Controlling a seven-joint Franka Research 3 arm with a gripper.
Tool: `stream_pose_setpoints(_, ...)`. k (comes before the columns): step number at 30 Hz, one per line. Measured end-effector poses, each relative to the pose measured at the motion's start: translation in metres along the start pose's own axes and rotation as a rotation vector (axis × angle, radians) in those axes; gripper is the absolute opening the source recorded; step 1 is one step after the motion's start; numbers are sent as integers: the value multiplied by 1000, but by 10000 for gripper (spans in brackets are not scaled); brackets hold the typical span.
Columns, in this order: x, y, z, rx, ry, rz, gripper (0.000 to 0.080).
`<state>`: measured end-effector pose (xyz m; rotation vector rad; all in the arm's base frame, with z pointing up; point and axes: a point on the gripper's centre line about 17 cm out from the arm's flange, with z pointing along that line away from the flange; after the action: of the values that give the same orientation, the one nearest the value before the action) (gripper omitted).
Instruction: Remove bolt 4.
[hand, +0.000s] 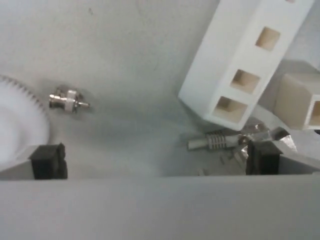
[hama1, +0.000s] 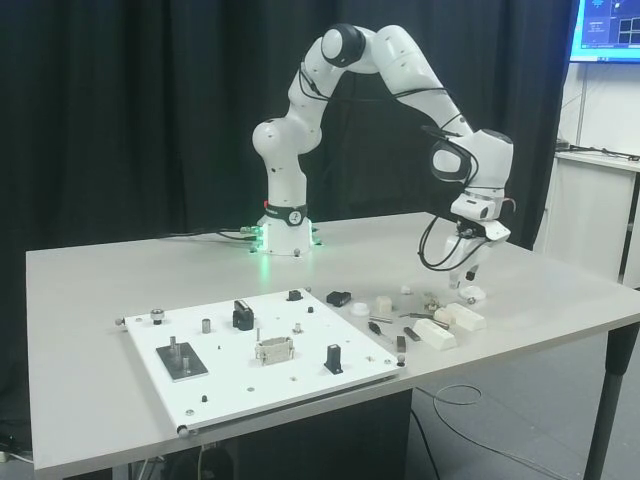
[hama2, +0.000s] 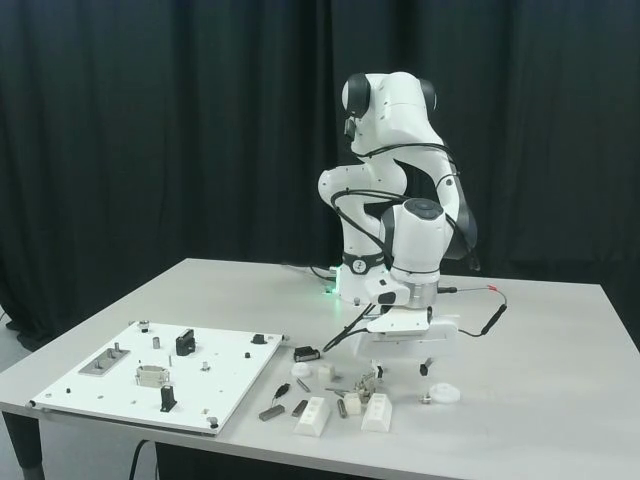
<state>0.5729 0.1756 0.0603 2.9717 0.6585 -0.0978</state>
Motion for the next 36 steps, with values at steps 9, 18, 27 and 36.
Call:
stream_pose_setpoints(9,0,7,-1,-1,1,9,800)
stream_pose_setpoints(18,0,10,-1,-1,2,13,800)
stream_pose_setpoints(27,1,11,-2,-1,4,14,800)
stream_pose_setpoints(36,2,11,-2,-1,5,15,800)
